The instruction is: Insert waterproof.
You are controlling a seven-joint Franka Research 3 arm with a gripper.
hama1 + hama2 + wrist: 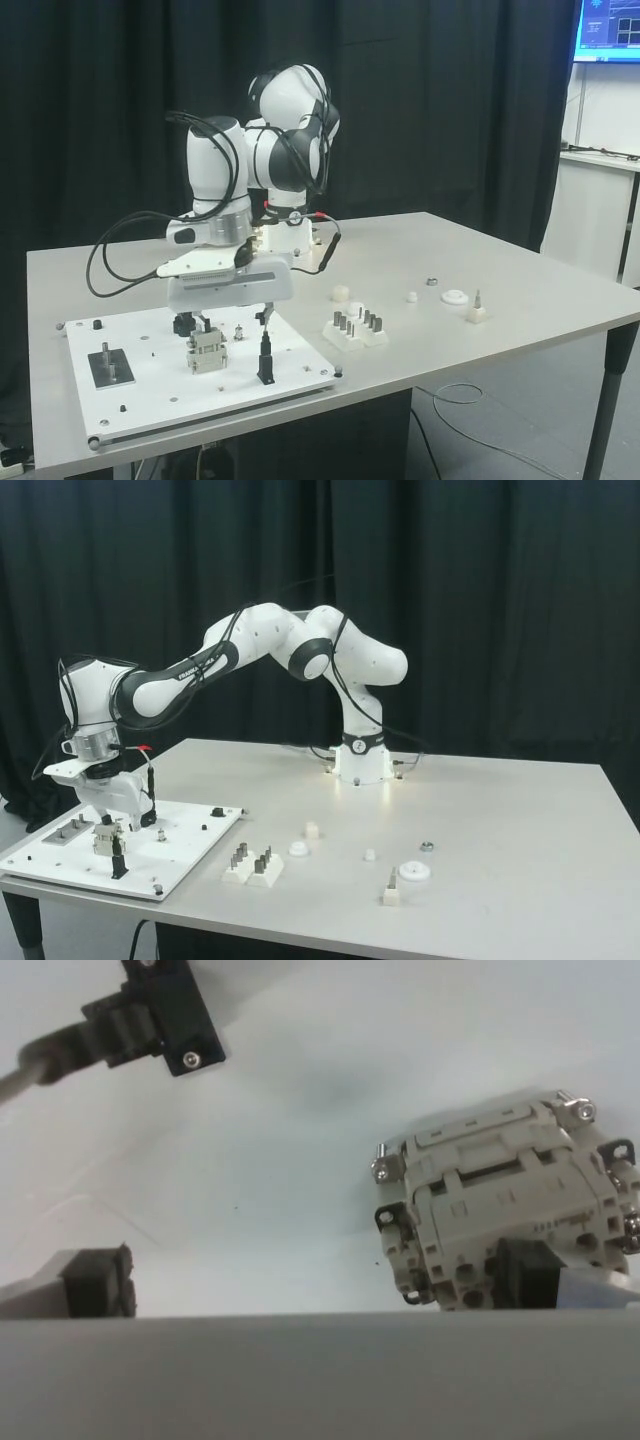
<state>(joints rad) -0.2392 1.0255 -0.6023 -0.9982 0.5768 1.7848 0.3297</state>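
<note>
1. White Franka arm (250, 640) bolted at the rear of the grey counter (480, 820), reaching toward the left of the second room frame, over a white task board (200, 370).
2. Jaws (215, 318) low over the board, just above a multi-pin connector housing (205, 352); open or shut: cannot tell, fingertips hidden under the wrist body in both room views and behind a grey band in the wrist view.
3. Connector housing (510, 1210) at the right of the wrist frame, standing on the board, silver screws at its corners, a black block at its lower edge.
4. Black cable plug (150, 1020) at the upper left of the wrist frame, grey cable running off the left edge.
5. Black upright post (266, 362) right of the housing in the first room frame, near the board's front edge.
6. Metal peg on a grey plate (108, 366) at the board's left.
7. White pin holder blocks (355, 328) on the counter right of the board; small white parts (455, 296) farther right.
</note>
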